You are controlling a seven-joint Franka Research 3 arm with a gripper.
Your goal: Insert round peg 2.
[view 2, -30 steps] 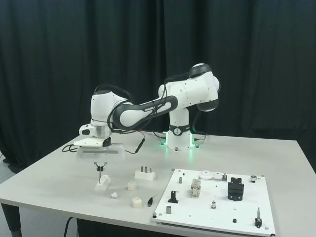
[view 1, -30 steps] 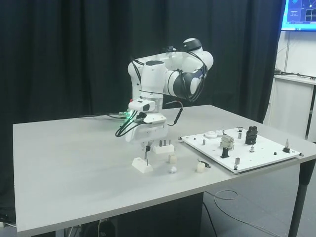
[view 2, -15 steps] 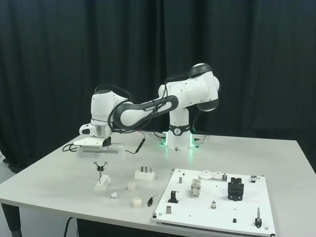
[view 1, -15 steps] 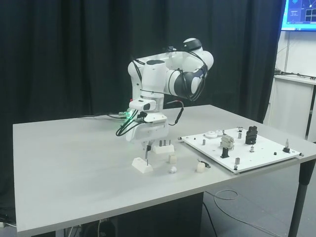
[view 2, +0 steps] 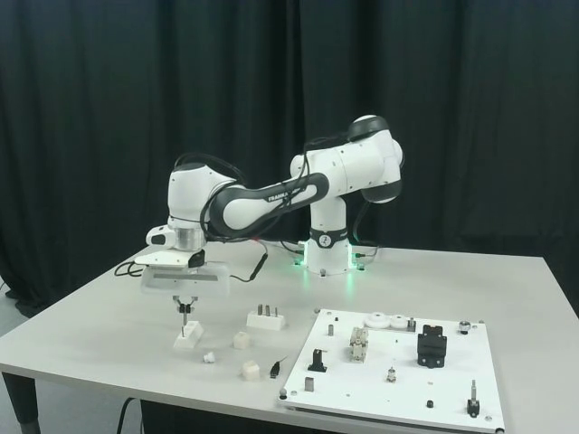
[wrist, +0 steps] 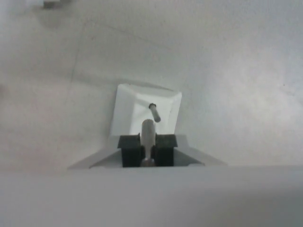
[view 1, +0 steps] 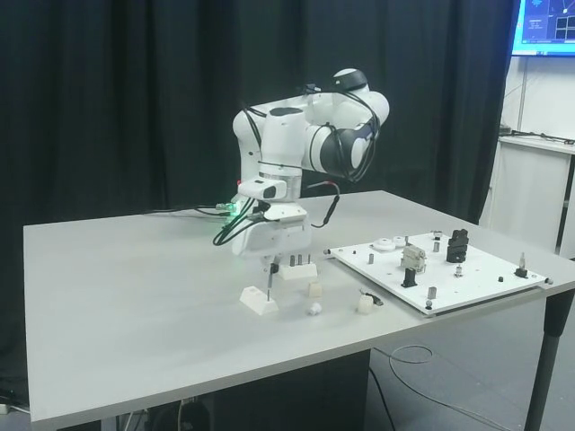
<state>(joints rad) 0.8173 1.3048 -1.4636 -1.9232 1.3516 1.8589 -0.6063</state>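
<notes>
Tool grips peg above white holder, mid-table, edges distant.

White rounded arm w/ black joint bands, black cables, green base light — lettering probably "FRANKA".

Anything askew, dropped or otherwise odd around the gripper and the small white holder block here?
Nothing stands out. The gripper holds a thin round metal peg upright above the small white holder block, which sits flat on the grey table. A second thin pin stands in the block, apparently where it belongs.
</notes>
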